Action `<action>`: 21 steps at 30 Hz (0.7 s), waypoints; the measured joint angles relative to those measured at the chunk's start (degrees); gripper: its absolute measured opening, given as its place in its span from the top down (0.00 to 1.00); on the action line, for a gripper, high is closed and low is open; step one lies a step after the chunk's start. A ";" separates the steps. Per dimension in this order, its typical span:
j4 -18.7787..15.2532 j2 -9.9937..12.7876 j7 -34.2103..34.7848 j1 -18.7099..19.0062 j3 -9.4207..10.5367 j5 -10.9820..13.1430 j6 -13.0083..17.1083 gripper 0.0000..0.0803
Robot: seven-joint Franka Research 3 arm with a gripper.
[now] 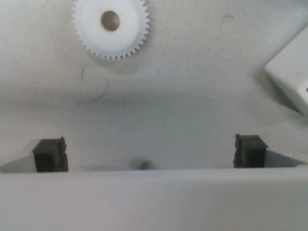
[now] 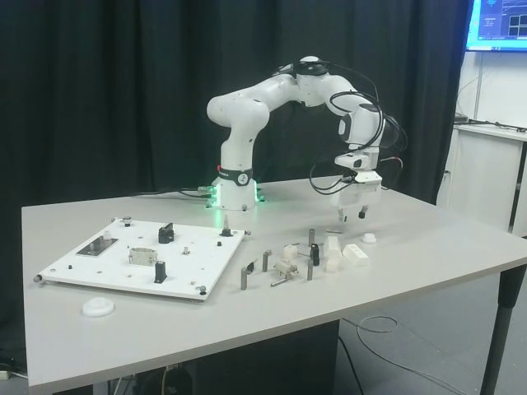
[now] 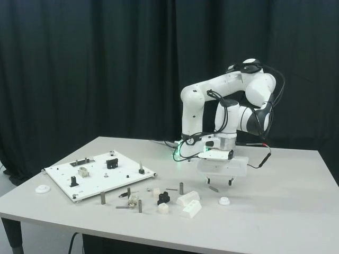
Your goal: Remove Ethernet.
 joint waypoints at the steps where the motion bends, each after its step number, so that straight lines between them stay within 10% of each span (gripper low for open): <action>1: 0.04 0.00 0.00 0.00 -0.06 -0.01 0.00 0.31; 3: 0.10 0.00 0.00 0.00 -0.16 -0.03 0.00 0.02; 21: 0.58 -0.49 0.00 0.02 -1.48 -0.98 -0.05 0.00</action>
